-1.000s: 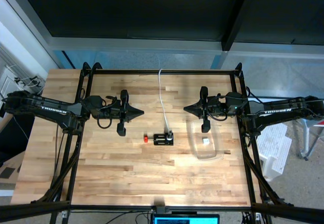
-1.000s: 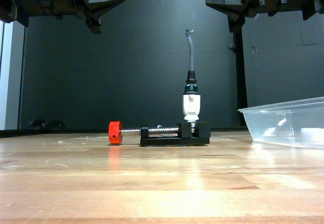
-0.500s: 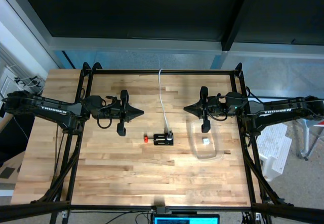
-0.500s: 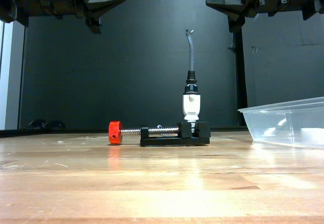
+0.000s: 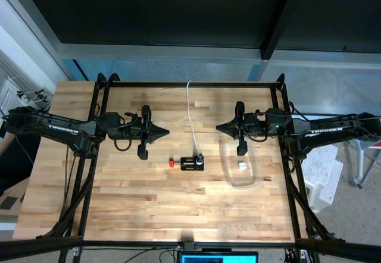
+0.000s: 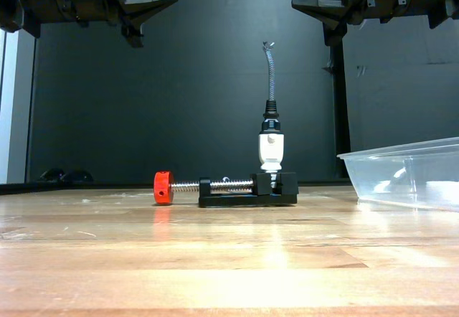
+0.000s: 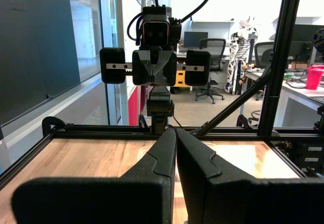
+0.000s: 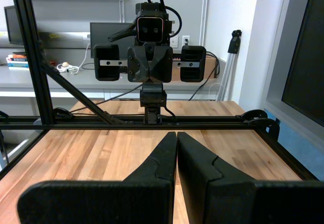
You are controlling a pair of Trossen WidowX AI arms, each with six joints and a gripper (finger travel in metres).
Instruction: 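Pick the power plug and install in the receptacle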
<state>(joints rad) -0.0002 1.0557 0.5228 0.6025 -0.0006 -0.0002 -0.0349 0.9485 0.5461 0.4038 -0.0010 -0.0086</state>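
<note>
The receptacle [image 5: 200, 156] is a small white socket [image 6: 270, 150] standing upright in a black vise [image 6: 247, 190] with an orange-red knob [image 6: 163, 188], at mid-table. Its white cord [image 5: 191, 114] runs away to the far edge. The power plug is out of view. My left gripper [image 5: 166, 132] hovers high above the table left of the vise, fingers shut on nothing [image 7: 175, 133]. At the same height to the right, my right gripper [image 5: 218, 127] points inward, also shut and empty [image 8: 176, 135]. Both tips show high over the vise in the low view [image 6: 176, 1] [image 6: 294, 3].
A clear oblong plastic tray [image 5: 229, 171] lies right of the vise, below the right gripper, with a tiny white square bit [image 5: 241, 165] inside; its wall shows in the low view [image 6: 401, 170]. A black frame [image 5: 190, 84] borders the wooden table.
</note>
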